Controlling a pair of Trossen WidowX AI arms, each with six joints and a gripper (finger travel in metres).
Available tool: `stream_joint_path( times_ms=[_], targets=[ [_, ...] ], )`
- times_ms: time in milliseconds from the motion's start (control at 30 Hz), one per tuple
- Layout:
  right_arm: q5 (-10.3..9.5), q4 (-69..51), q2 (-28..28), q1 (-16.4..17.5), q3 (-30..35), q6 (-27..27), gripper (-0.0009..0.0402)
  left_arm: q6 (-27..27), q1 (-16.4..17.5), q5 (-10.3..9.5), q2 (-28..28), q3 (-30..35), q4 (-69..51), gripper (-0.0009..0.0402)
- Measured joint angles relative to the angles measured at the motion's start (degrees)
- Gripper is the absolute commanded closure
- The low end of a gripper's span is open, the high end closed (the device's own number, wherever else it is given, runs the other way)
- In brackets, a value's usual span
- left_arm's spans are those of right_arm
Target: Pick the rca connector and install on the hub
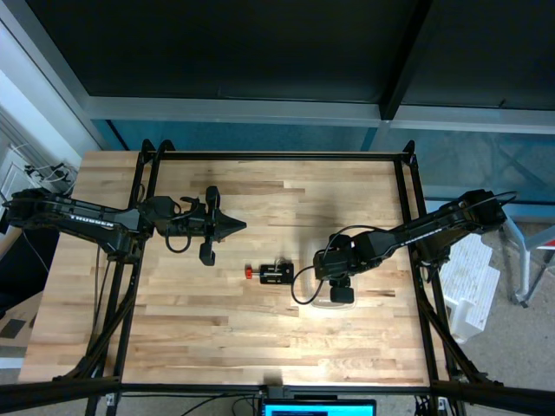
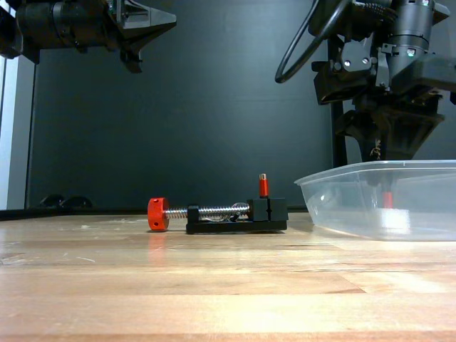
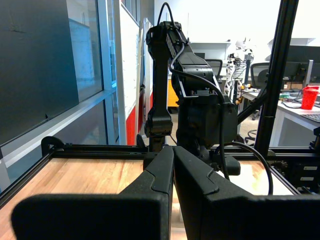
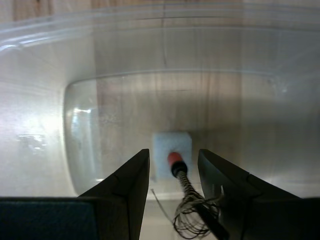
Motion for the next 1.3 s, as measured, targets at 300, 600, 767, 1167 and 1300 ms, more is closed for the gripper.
stream_joint_path(
  times_ms=[300, 600, 767, 1167, 1300],
  targets=[
    [0.02, 0.39, 0.04, 0.17, -1.64, 0.00, 0.0260, 0.00, 0.00, 0.00, 0.00, 0.02, 0.00, 0.0393],
    [0.02, 5.70, 0.07, 0.42, -5.07, 0.00, 0.0261, 0.00, 0.00, 0.00, 0.00, 0.00, 0.00, 0.0393],
    [0.02, 5.92, 0.07, 0.50, -5.20, -0.02, 0.0261, 0.00, 0.00, 0.00, 0.00, 0.00, 0.00, 0.0393],
    [0.02, 5.84, -0.02, 0.70, -5.20, -0.09, 0.0261, 0.00, 0.00, 0.00, 0.00, 0.00, 0.00, 0.0393],
    [0.02, 5.81, -0.42, 0.76, -5.20, -0.22, 0.0261, 0.00, 0.00, 0.00, 0.00, 0.02, 0.00, 0.0393]
  ],
)
